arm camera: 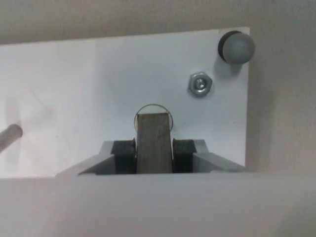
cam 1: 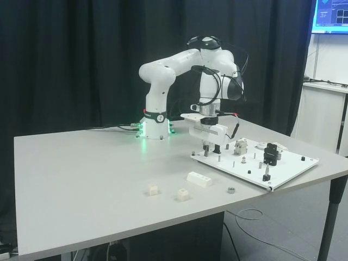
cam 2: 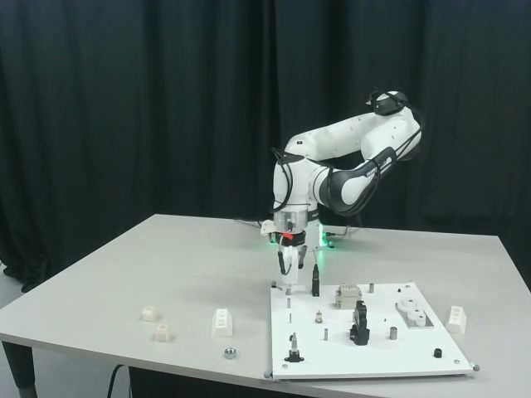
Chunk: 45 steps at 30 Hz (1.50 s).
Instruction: Insert square peg 4.
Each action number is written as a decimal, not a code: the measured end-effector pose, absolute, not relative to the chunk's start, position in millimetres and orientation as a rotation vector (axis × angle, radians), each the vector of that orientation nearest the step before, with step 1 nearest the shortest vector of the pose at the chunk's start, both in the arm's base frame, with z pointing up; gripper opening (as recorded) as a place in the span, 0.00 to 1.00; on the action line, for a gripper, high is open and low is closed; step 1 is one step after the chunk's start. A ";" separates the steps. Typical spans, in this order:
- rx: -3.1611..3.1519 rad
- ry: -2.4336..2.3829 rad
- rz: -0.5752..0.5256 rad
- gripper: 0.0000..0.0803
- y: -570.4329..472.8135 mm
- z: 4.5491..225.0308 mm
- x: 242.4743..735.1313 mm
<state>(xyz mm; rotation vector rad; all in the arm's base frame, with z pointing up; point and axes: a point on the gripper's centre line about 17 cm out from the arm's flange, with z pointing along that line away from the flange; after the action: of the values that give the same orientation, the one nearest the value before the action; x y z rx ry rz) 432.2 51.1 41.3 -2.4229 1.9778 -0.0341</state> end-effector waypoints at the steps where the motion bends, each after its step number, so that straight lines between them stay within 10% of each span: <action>1: -2.423 1.978 -0.034 0.19 51.0 41.3 432.2; 45: -2.331 1.926 0.068 0.19 43.5 42.0 433.0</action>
<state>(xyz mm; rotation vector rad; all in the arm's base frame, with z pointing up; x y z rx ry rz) 433.0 43.5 42.0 -2.3312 1.9264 0.0684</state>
